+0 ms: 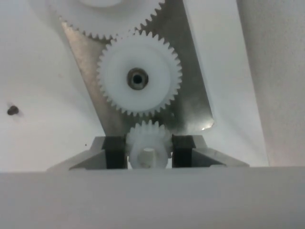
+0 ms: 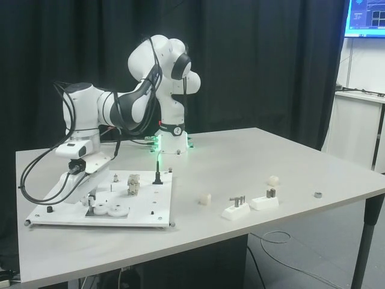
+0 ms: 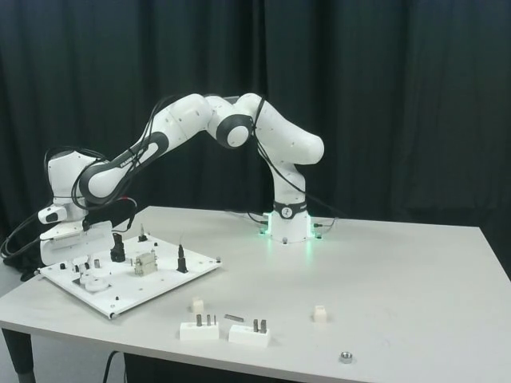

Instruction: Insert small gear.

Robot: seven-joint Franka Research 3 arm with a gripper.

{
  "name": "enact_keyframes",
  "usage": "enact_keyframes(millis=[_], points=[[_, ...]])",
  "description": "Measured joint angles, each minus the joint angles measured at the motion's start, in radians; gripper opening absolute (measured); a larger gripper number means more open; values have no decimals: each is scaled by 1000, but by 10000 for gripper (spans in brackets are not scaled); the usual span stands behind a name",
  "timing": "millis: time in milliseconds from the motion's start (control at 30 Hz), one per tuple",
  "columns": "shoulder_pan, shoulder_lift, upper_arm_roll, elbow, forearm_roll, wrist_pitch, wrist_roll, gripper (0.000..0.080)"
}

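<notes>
One small white toothed gear (image 1: 148, 143) between black pincer (image 1: 148, 153) pads.

No readable text anywhere. The screen (image 2: 366, 18) at far right in the first room view shows content too small to make out; the arm's base (image 2: 171, 130) carries a mark, illegible.
</notes>
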Motion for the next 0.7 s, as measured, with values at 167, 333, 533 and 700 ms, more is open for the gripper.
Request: enact_keyframes(millis=[167,333,533,700], points=[[-1,2,0,0,2,0,-3,199],[-3,4,0,3,6,0,-7,199],[-5,6,0,7,12,0,-17,199],[-7,7,0,9,19,0,-25,199]])
